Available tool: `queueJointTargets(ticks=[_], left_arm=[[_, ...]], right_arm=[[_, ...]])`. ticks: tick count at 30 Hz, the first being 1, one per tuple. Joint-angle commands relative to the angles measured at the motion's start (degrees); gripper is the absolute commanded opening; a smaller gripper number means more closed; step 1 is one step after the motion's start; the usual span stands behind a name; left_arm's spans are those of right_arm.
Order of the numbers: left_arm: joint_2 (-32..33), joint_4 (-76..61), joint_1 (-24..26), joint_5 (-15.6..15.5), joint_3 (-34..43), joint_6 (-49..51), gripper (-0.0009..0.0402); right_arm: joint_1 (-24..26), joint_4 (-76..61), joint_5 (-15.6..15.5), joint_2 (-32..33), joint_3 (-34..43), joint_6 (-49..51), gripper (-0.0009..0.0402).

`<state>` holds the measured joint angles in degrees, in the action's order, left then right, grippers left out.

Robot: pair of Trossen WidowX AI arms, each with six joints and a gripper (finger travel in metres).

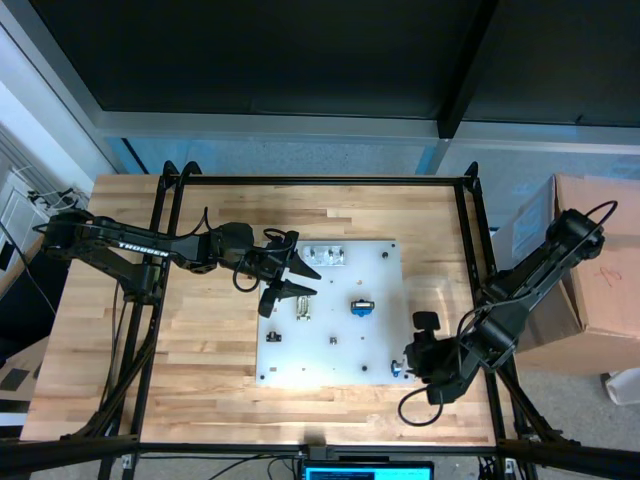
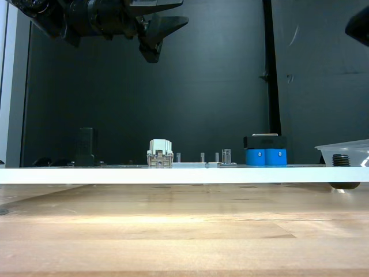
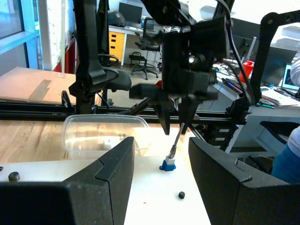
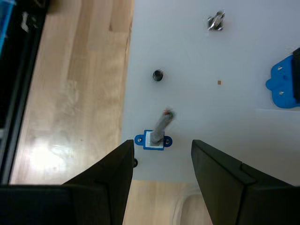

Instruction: Pick the RJ45 connector and install on the taskboard

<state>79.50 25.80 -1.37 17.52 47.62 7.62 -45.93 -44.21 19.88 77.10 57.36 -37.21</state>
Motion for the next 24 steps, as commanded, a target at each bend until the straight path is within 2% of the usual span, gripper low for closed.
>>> queueJointTargets(ticks=[1, 7, 11, 24], left_arm=[[0.0, 0.02, -0.02, 0.0, 0.02, -0.02, 0.0156], [0.0, 0.02, -0.02, 0.02, 0.02, -0.02, 0.0156], [0.0, 0.0, -0.02, 0.0, 0.02, -0.02, 0.0156], [0.0, 0.09, 0.0, 0.0, 0.02, 0.0, 0.0156]], right_arm=[[0.94, -3.13, -0.15, -1.09, 1.79, 0.22, 0.0169], [4.04, -7.54, -0.55, -4.46, 4.79, 0.7, 0.0169], [7.98, -10.95, -0.61, -6.6, 7.43, 3.39, 0.0168], [28.5, -9.29, -3.8, -11.58, 10.6, 18.97, 0.0125]])
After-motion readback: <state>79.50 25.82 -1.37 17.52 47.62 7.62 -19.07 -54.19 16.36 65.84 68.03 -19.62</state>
